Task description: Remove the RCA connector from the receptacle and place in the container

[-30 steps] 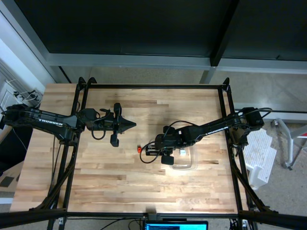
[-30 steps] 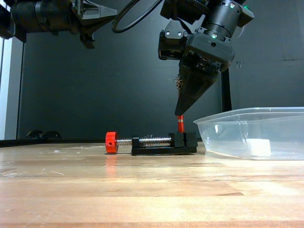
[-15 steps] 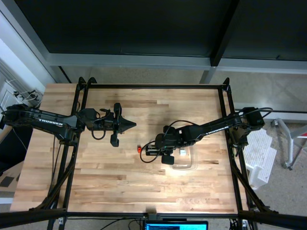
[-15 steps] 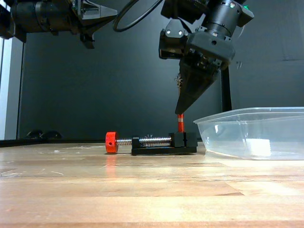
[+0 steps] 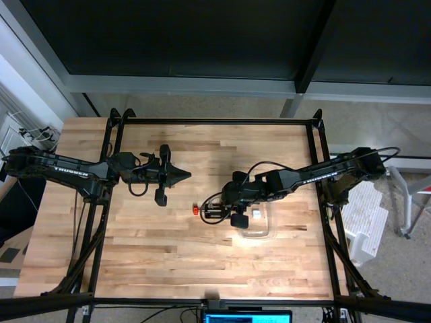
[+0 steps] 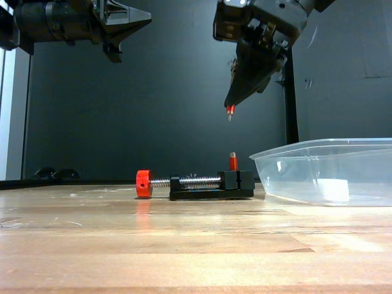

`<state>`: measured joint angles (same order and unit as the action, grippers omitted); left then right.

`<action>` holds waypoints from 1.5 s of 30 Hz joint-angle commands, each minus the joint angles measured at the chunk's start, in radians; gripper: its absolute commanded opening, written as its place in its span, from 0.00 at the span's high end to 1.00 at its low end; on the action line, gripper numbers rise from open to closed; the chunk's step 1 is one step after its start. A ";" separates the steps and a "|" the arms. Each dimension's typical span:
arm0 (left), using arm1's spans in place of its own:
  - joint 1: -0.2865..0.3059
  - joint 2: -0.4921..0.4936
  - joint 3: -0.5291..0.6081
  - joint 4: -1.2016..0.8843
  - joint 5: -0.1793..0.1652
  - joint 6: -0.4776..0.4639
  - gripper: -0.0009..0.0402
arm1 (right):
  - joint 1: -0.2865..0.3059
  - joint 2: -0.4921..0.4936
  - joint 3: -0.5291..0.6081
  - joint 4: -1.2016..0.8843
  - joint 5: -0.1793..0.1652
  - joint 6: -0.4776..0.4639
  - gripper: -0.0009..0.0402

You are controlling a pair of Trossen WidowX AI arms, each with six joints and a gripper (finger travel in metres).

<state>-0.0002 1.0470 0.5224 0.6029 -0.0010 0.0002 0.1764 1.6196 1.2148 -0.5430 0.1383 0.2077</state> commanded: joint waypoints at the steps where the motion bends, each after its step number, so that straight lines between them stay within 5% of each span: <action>1: 0.000 0.000 0.000 0.000 0.000 0.000 0.98 | 0.000 -0.017 0.002 0.000 0.001 0.001 0.97; 23: 0.000 0.000 0.000 0.000 0.000 0.000 0.98 | 0.027 -0.090 -0.047 -0.209 0.002 -0.015 0.97; 45: 0.000 0.000 0.000 0.000 0.000 0.000 0.98 | 0.043 -0.219 -0.303 -0.200 0.010 0.052 0.92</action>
<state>-0.0002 1.0470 0.5224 0.6025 -0.0010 -0.0002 0.2192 1.3994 0.9203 -0.7525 0.1429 0.2554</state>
